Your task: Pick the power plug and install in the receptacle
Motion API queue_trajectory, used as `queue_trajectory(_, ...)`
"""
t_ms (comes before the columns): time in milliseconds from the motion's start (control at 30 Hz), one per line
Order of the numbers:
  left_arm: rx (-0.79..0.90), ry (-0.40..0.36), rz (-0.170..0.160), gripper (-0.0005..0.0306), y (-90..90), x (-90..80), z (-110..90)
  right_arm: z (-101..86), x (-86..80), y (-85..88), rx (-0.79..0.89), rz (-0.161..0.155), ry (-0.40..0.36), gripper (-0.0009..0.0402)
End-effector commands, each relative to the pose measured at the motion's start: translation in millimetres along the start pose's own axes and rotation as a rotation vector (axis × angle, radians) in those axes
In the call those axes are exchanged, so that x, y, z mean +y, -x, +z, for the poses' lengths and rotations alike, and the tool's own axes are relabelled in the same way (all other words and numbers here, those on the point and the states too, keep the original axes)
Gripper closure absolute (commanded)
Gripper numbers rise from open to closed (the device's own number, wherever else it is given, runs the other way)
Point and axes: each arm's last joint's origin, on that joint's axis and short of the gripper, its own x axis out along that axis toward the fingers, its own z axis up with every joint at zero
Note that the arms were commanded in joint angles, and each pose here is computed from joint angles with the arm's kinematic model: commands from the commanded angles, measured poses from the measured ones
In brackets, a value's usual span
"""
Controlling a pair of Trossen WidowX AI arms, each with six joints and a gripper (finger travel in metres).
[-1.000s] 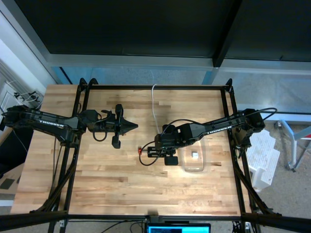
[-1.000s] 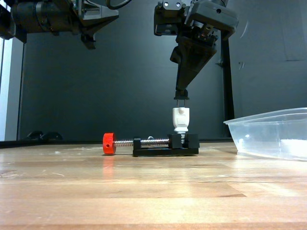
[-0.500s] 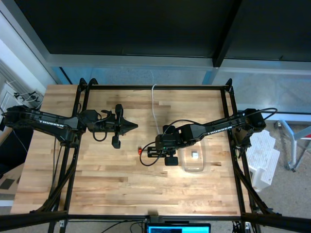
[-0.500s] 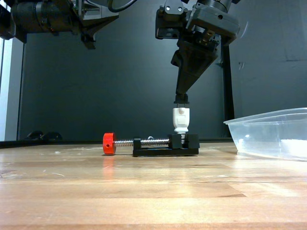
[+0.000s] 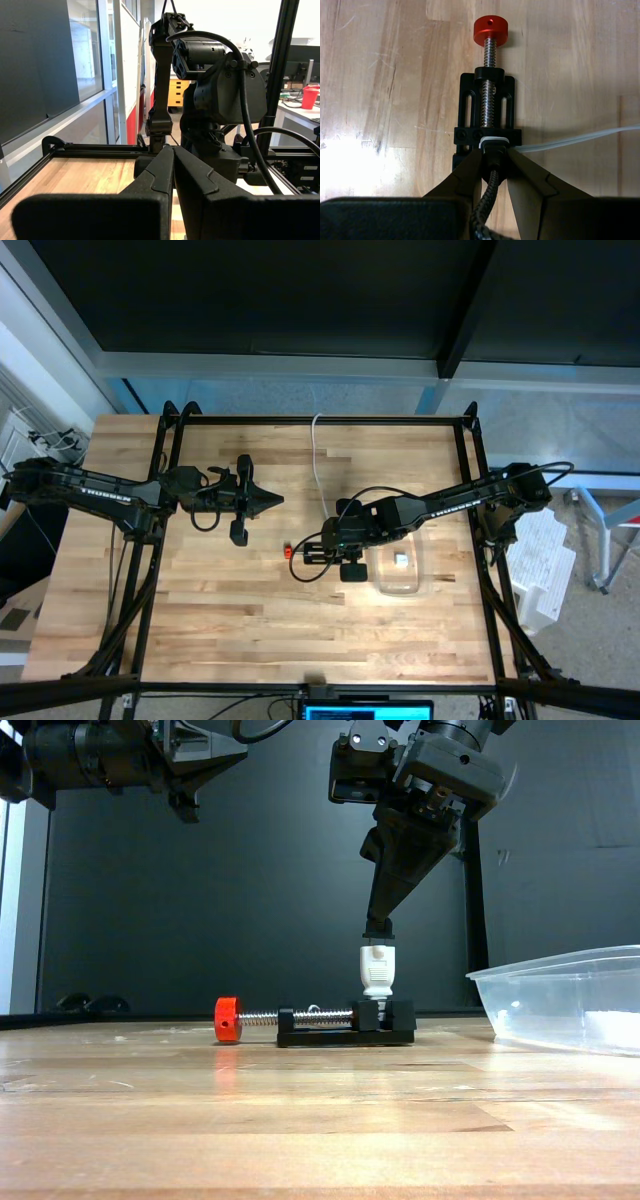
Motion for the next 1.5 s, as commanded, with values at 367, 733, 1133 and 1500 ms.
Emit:
queue_trajectory(367, 0.000, 0.000, 0.000, 0.0300, -0.1, 0.0, 0, -11.1, -2.0, -16.0, 0.014, 0.002, -0.008, 0.0393)
queue_trajectory(733, 0.000, 0.000, 0.000, 0.0300, 0.0, 0.1, 0, -15.4, -7.7, -22.0, 0.018, -0.005, -0.019, 0.0393)
queue_trajectory(1133, 0.000, 0.000, 0.000, 0.0300, -0.1, 0.1, 0, -21.6, -7.2, -28.7, 0.000, 0.000, -0.029, 0.0393)
queue_trajectory(1500, 0.000, 0.000, 0.000, 0.0300, 0.0, 0.1, 0, -15.8, -7.4, -16.9, -0.036, 0.028, -0.032, 0.0393)
